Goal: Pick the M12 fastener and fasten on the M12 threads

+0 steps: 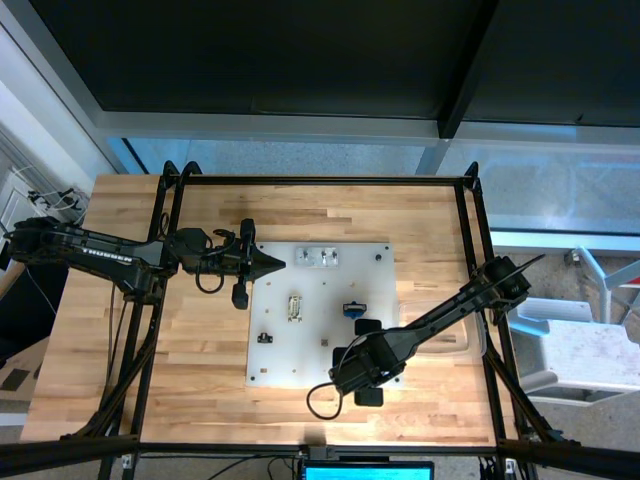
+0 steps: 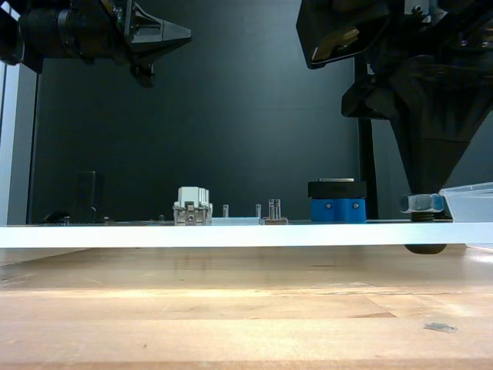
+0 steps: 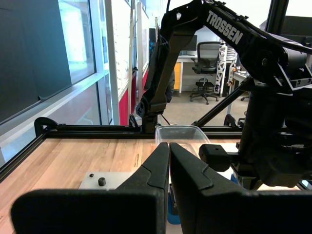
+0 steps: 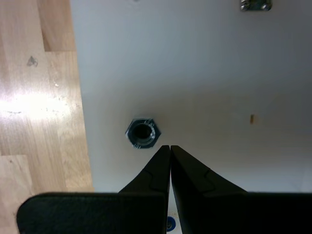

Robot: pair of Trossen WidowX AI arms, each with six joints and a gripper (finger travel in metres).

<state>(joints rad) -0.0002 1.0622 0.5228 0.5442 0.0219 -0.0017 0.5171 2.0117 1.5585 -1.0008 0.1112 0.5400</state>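
The right pincer (image 4: 169, 147) is closed, its tips pressed together, and it holds nothing. Just beside its tips the M12 nut (image 4: 143, 133) sits on its stud (image 2: 421, 218), near the near right edge of the white board (image 4: 219, 73). The left pincer (image 3: 169, 145), also closed and empty, hangs high above the board's far left corner. The board lies on the wooden surface (image 1: 120, 330).

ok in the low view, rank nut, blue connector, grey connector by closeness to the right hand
1. nut, just below the right hand
2. blue connector, to its left
3. grey connector, farther left
Left hand hangs high at left.
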